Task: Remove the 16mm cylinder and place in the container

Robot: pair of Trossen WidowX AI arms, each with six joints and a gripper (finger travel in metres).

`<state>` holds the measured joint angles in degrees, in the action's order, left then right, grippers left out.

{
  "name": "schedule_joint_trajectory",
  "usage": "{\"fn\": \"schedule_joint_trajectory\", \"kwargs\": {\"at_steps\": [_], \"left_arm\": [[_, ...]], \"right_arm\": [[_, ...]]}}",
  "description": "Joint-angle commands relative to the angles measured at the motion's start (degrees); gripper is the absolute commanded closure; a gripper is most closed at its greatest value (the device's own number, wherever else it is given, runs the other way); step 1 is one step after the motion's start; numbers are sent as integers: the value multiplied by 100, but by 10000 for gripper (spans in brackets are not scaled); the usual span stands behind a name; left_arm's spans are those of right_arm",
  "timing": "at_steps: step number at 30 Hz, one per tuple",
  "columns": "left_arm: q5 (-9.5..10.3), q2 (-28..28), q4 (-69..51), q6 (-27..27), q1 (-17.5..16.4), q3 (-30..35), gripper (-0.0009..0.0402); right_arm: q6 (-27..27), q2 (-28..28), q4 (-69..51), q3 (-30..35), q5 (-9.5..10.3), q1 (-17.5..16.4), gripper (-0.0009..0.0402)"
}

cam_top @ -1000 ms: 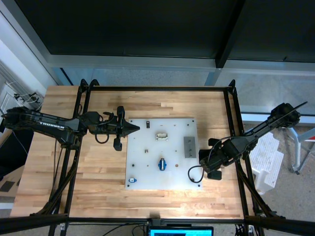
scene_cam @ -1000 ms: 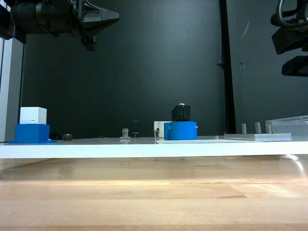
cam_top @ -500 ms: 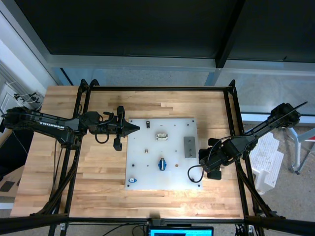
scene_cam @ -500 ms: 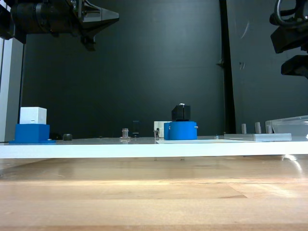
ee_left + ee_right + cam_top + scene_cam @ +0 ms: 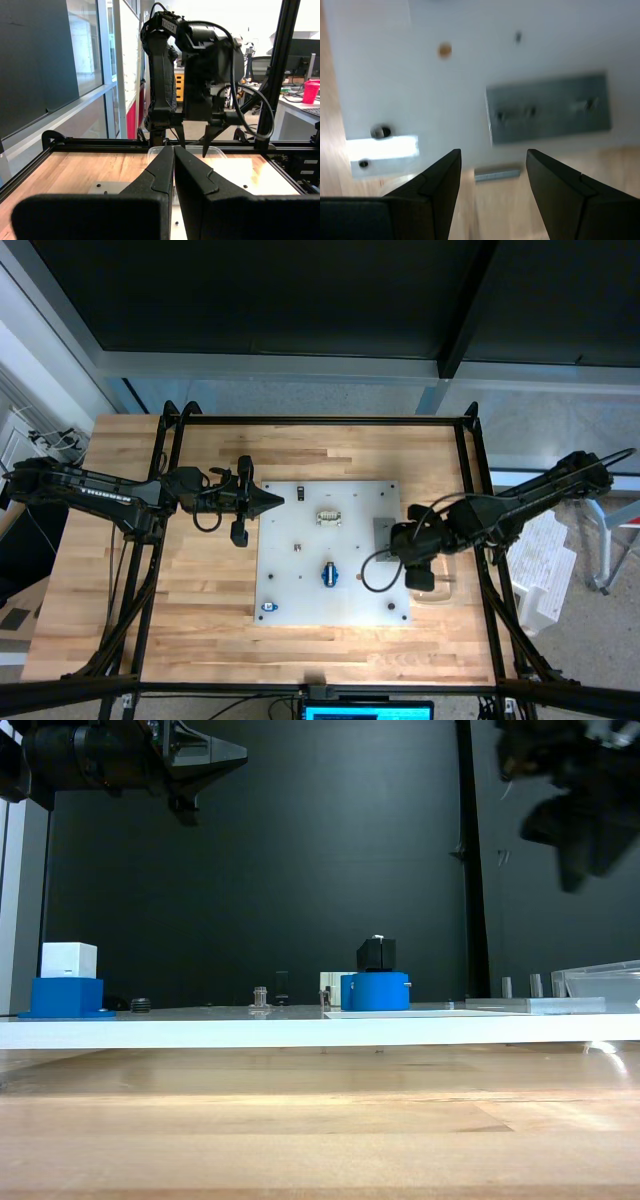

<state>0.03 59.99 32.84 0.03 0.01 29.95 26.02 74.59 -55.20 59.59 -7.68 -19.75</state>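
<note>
The 16mm cylinder [image 5: 497, 174], a short grey rod, lies flat just off the white board's edge, apparently inside the clear container [image 5: 450, 585]. The container [image 5: 605, 978] stands at the board's right side. My right gripper [image 5: 420, 575] hangs high over the board's right edge, beside the grey block [image 5: 385, 538]. It shows blurred in the low view [image 5: 575, 830]. In the right wrist view it [image 5: 492, 152] is open and holds nothing. My left gripper [image 5: 272, 500] is shut and empty, raised at the board's left edge [image 5: 235, 752] [image 5: 174, 147].
The white board [image 5: 300, 580] carries a blue connector [image 5: 329, 575], a blue-and-white block [image 5: 268, 608], a white connector [image 5: 328, 517] and small pegs. Thin pegs [image 5: 536, 984] stand in the grey block [image 5: 547, 107]. A black frame [image 5: 470, 490] rings the wooden table.
My right gripper has swung left from above the container to above the board's right edge and the grey block. The left arm has not moved.
</note>
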Motion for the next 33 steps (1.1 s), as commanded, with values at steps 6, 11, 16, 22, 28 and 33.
{"fn": "schedule_joint_trajectory", "kwargs": {"at_steps": [6, 11, 16, 22, 28, 33], "left_arm": [[-2, 2, 0, 0, 0, 0, 393], [-2, 2, -2, 2, -2, 0, 393], [0, 2, 0, 2, 0, 0, 393], [0, 2, 0, 2, -2, 0, 393], [0, 2, 0, 0, 0, 0, 393], [-2, 2, 0, 2, -2, 0, 393]], "right_arm": [[-1152, 2, 1659, 87, -28, 787, 265], [-1746, -24, 2857, 87, -28, 1102, 313], [-2083, -24, 3491, 85, -26, 1368, 379], [-2479, -24, 4474, -79, 129, 1589, 390], [-2544, -24, 6085, -619, 1078, 1956, 394], [-2557, -24, 7038, -946, 1274, 2166, 393]]}}
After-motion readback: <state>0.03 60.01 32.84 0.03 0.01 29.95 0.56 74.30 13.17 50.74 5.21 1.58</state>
